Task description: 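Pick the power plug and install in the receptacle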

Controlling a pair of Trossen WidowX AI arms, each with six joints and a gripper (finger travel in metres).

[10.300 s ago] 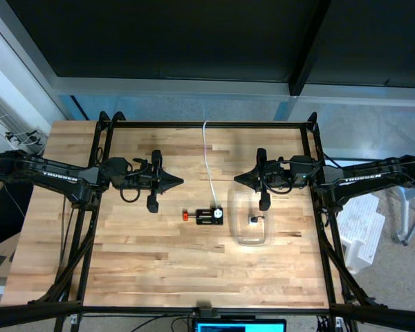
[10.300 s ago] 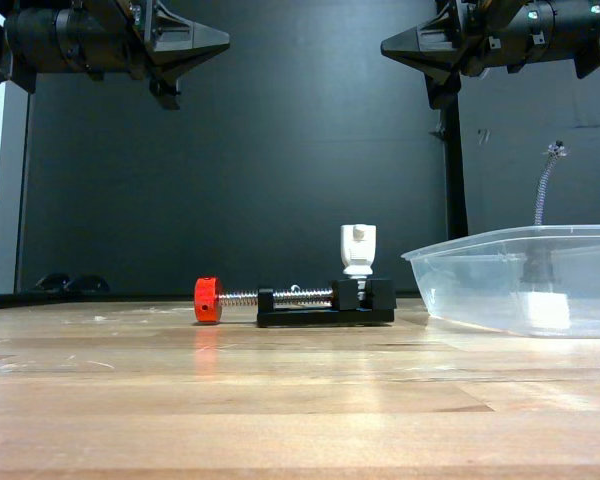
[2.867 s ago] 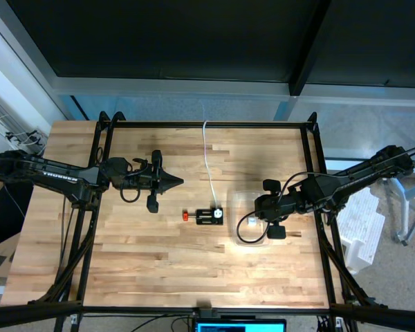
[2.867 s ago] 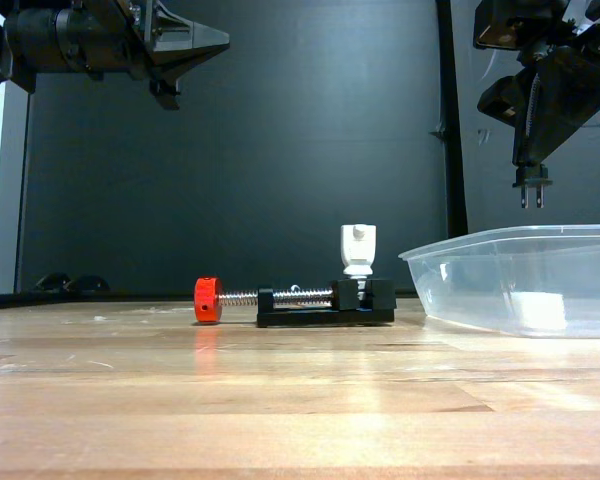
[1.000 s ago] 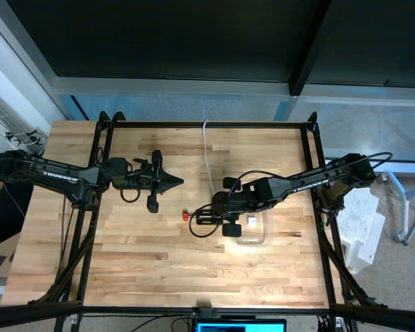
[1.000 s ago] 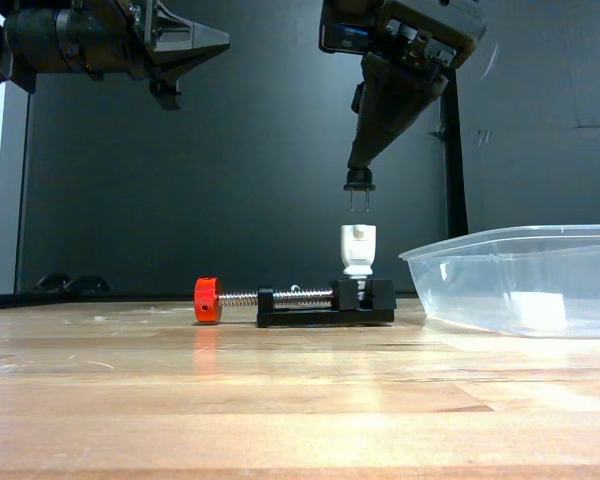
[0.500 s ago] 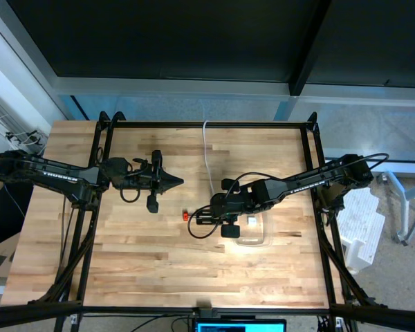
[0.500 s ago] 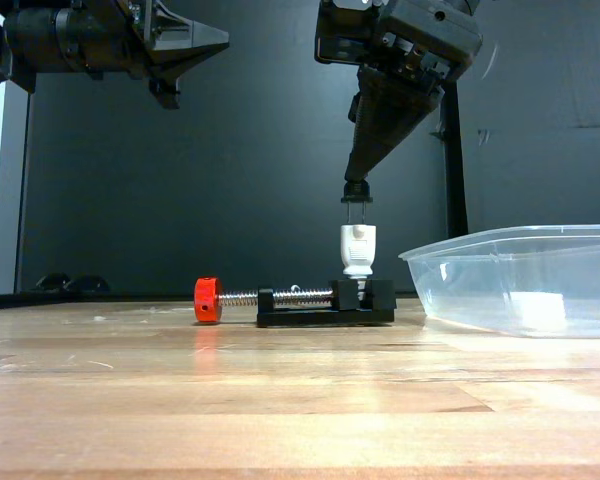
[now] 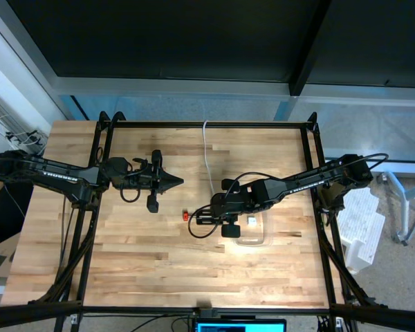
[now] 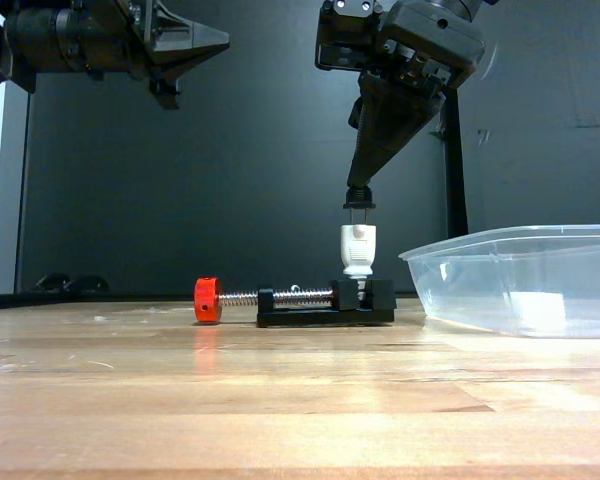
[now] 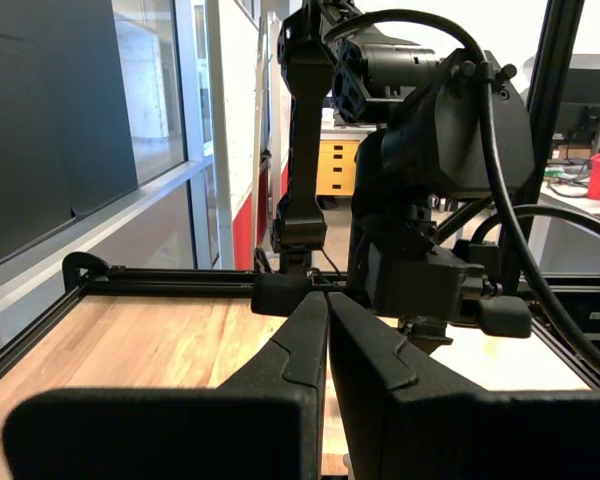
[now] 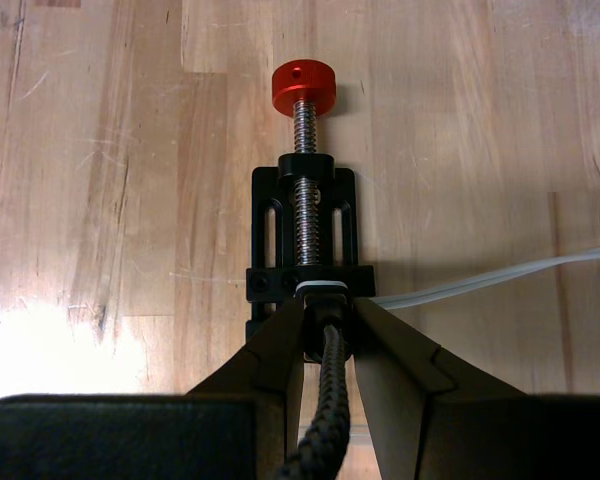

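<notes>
High view: the left gripper (image 9: 178, 181) hangs over the wooden table (image 9: 124, 270) left of frame centre, tips pointing toward the right side of the frame, well apart from all task parts. The right gripper (image 9: 216, 213) reaches in from the right and sits at frame centre, directly over the black vise (image 9: 202, 218). The red knob (image 9: 185, 216) projects from the left end of the vise. A white cable (image 9: 207, 155) runs from the vise toward the upper edge of the table. Just right of the vise lies a clear plastic tray (image 9: 252, 243) with a small white cube (image 9: 252, 220) inside.

Low view: the right gripper points straight down at upper centre, its jaws clamped on the power plug (image 10: 358, 196). The plug is upright, directly above the receptacle (image 10: 358, 248), which stands vertical in the vise. The plug's two prongs reach the receptacle's top face and show between it and the plug body. The left gripper is at upper left, level, jaws closed on nothing.

Left wrist view: the left gripper's two fingers (image 11: 290, 350) are pressed together. The right arm stands beyond them.

Right wrist view: the right gripper's fingers (image 12: 275, 345) pinch the power plug from both sides. A black braided cord (image 12: 325, 430) runs from the plug back between the fingers. The vise screw and red knob lie beyond the plug.
</notes>
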